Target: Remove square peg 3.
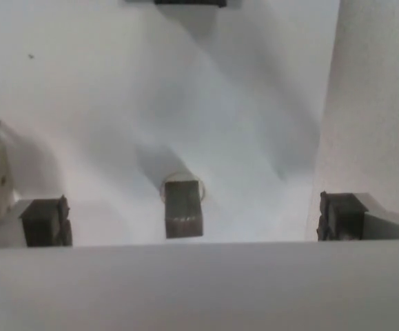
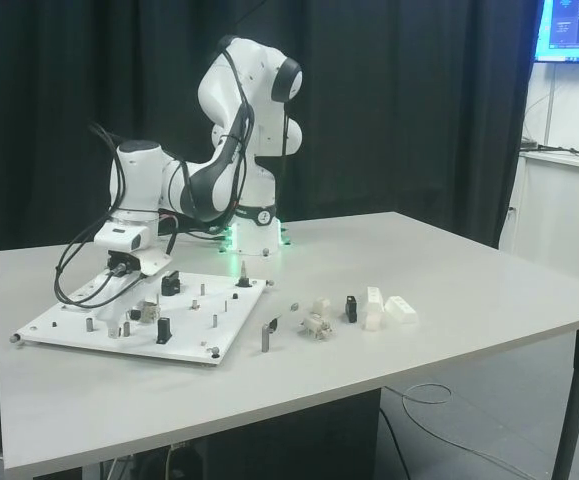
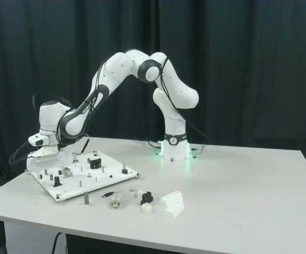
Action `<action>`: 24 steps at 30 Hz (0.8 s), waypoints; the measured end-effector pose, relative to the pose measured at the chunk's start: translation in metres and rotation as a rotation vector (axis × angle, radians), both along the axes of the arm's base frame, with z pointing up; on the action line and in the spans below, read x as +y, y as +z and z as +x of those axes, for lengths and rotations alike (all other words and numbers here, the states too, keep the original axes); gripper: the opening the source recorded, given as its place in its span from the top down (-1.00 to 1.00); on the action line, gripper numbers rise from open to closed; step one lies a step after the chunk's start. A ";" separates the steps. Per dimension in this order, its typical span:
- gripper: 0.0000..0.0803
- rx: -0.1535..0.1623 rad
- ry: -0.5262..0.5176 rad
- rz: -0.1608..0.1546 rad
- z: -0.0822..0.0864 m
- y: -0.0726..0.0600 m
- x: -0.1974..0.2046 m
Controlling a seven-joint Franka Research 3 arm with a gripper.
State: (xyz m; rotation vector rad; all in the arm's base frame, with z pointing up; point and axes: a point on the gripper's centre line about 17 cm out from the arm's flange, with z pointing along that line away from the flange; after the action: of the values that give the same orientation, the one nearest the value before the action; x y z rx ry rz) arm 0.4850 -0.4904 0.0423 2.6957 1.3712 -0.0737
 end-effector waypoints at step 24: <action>-0.29 0.004 -0.004 0.003 0.002 -0.014 -0.005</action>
State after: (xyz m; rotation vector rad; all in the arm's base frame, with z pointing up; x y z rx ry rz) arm 0.4873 -0.4951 0.0279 2.7027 1.3683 -0.0776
